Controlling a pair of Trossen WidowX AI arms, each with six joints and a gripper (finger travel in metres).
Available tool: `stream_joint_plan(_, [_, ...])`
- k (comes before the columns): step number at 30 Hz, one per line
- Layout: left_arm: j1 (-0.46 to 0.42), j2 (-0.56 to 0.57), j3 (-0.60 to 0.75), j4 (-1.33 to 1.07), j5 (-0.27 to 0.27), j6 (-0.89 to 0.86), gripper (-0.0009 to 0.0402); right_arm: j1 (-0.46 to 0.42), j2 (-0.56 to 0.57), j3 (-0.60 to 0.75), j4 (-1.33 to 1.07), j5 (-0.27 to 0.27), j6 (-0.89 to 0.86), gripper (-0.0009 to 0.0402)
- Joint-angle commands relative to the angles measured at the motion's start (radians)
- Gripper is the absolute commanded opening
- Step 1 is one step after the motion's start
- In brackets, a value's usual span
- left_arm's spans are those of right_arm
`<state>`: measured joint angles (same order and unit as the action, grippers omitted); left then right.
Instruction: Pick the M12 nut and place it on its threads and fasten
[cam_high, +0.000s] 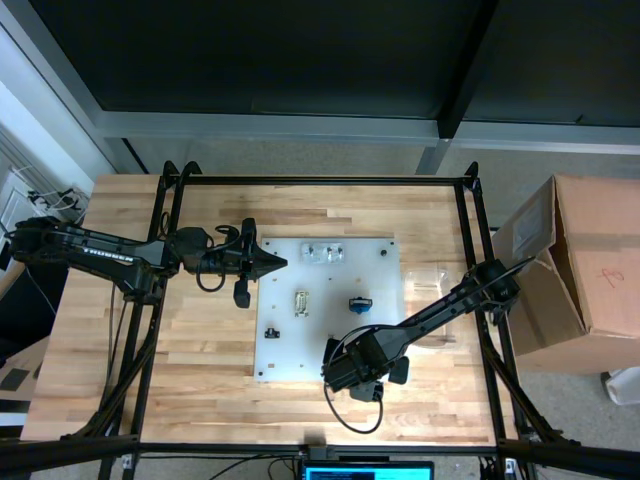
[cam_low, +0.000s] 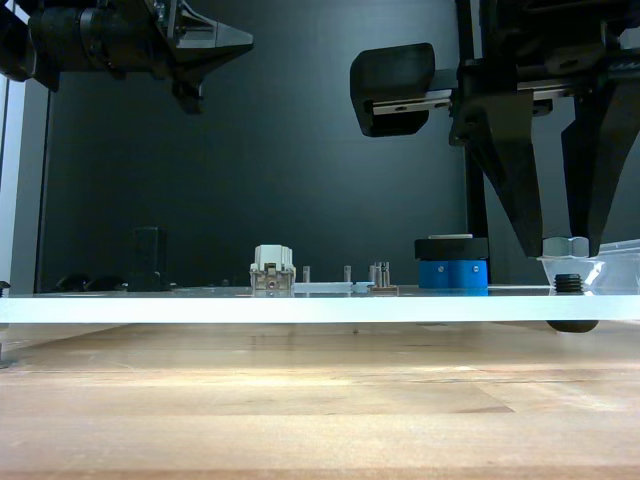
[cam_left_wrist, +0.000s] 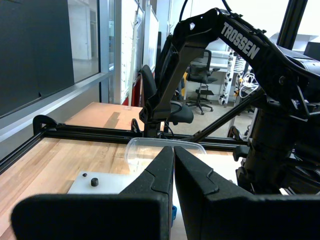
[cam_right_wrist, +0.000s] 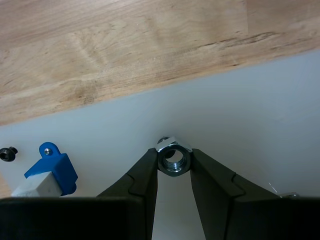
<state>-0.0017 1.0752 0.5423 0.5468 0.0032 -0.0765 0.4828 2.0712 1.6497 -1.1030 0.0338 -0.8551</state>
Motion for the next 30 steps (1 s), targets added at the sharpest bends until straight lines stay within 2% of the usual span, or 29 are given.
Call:
stream_joint_plan(1, [0.000, 0.000, 0.000, 0.000, 0.000, 0.000, 0.0000, 0.001, 0.012, -0.005, -0.002, -0.001, 0.001, 0.0000])
stream_joint_plan(21, [0.000, 0.000, 0.000, 0.000, 0.000, 0.000, 0.0000, 0.001, 0.019, -0.046, 0.045, -0.008, 0.016, 0.0000])
stream_joint_plan(30, [0.000, 0.000, 0.000, 0.000, 0.000, 0.000, 0.0000, 0.000, 0.018, -0.046, 0.047, -0.008, 0.184, 0.0000])
